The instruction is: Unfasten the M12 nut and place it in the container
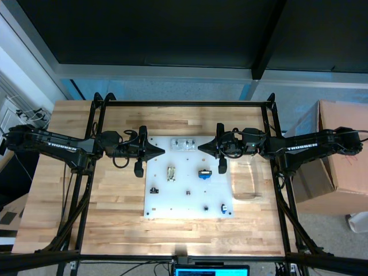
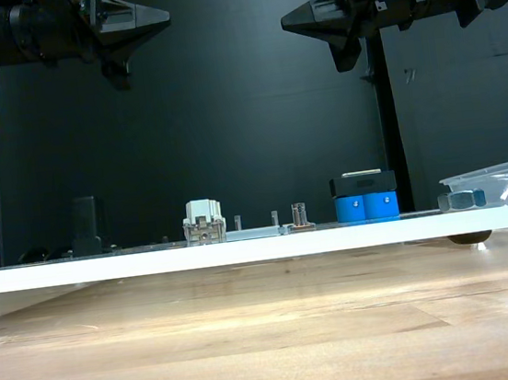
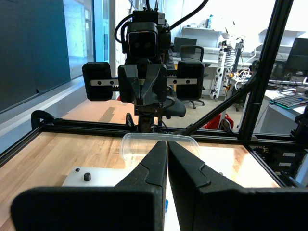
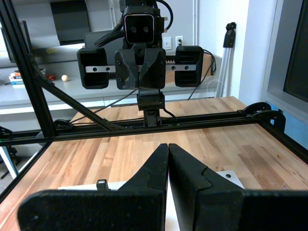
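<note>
The small silver nut (image 2: 461, 200) sits on its stud near the white board's (image 1: 172, 201) near right edge, also seen as the nut (image 1: 224, 207) in the high view. It is outside the clear container (image 1: 244, 183), which lies just right of the board. My left gripper (image 1: 163, 152) hovers high over the board's far left part, shut on nothing, fingers together (image 3: 167, 145). My right gripper (image 1: 199, 147) faces it from the right, high over the board's far edge, also shut and holding nothing (image 4: 168, 147). Both tips are far above the nut in the low view.
On the board stand a blue block (image 1: 204, 173), a grey connector (image 1: 171, 173), a silver post (image 1: 188, 192) and a clear part (image 1: 184, 144) at the far edge. A black frame (image 1: 184, 104) rings the table. A cardboard box (image 1: 339, 167) stands off the right side.
</note>
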